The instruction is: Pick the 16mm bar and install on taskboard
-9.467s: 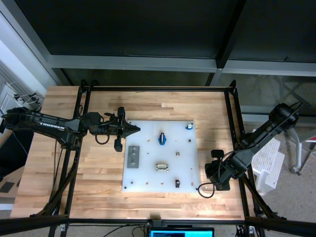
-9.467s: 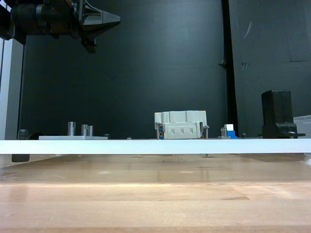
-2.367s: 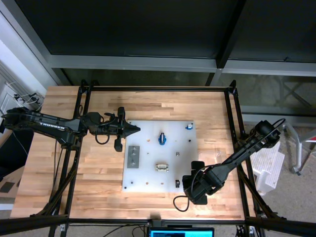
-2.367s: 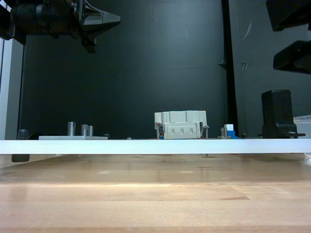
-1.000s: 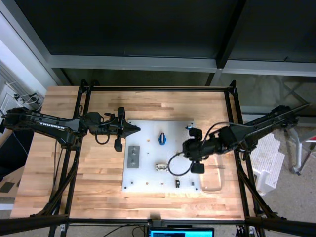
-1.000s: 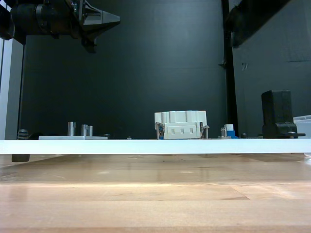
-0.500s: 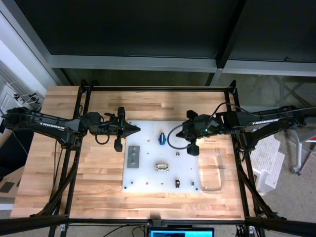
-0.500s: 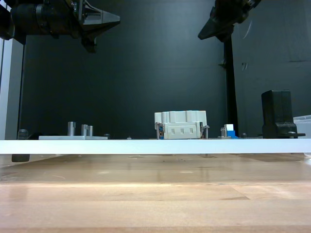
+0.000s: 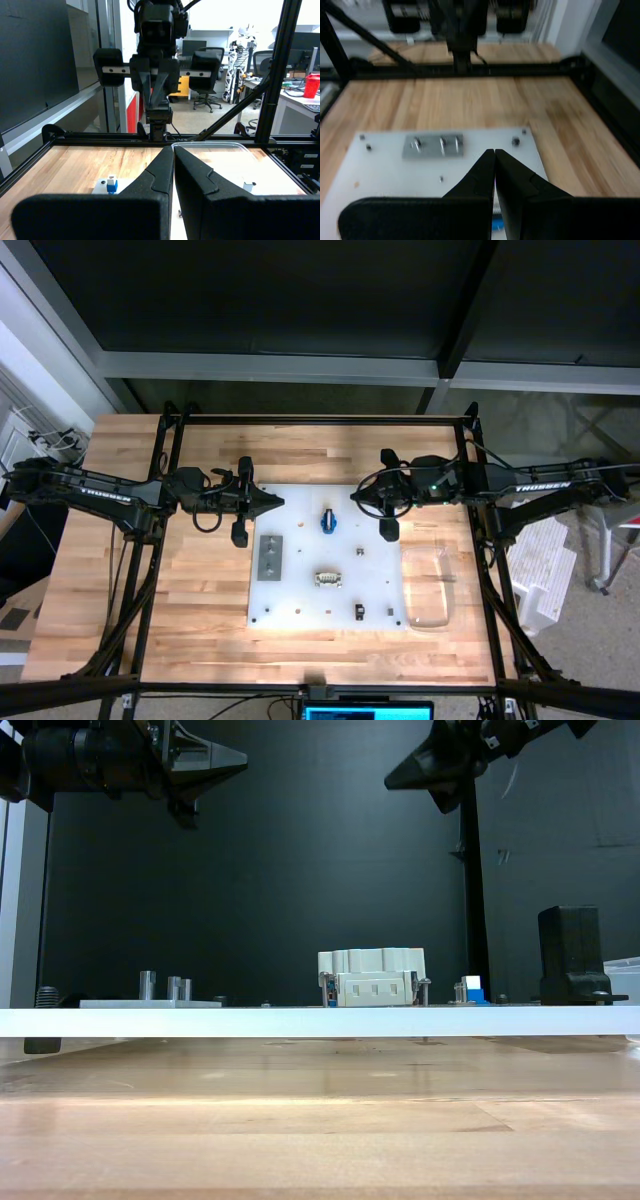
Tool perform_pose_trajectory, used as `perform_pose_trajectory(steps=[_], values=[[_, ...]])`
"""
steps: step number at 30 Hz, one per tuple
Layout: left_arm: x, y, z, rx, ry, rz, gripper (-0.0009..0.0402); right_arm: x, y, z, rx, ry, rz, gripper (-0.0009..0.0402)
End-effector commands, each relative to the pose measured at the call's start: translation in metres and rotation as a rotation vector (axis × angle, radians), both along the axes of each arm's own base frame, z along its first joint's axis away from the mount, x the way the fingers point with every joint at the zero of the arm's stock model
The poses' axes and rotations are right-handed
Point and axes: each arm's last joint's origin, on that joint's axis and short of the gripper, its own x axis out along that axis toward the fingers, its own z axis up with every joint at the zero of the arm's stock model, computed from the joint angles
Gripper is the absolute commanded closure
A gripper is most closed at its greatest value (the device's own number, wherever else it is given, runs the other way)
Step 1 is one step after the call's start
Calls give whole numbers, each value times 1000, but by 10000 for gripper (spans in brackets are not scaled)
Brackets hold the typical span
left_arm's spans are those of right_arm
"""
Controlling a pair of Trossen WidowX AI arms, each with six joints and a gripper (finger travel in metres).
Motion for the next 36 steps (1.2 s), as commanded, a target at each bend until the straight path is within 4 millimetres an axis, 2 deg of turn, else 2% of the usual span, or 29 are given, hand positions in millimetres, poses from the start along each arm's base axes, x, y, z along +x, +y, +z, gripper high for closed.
perform_pose_trajectory(steps=[1, 11, 25, 36], values=[[0, 0, 0, 0, 0, 0, 393, -1, 0, -3, -2, -64, 2, 393], [0, 0, 0, 0, 0, 0, 393, -2, 1, -18, 5, -230, 28, 393], [0, 0, 0, 0, 0, 0, 393, -6, 1, -31, 23, -376, 48, 393], [0, 0, 0, 0, 0, 0, 393, -8, 1, -40, 22, -395, 46, 393]])
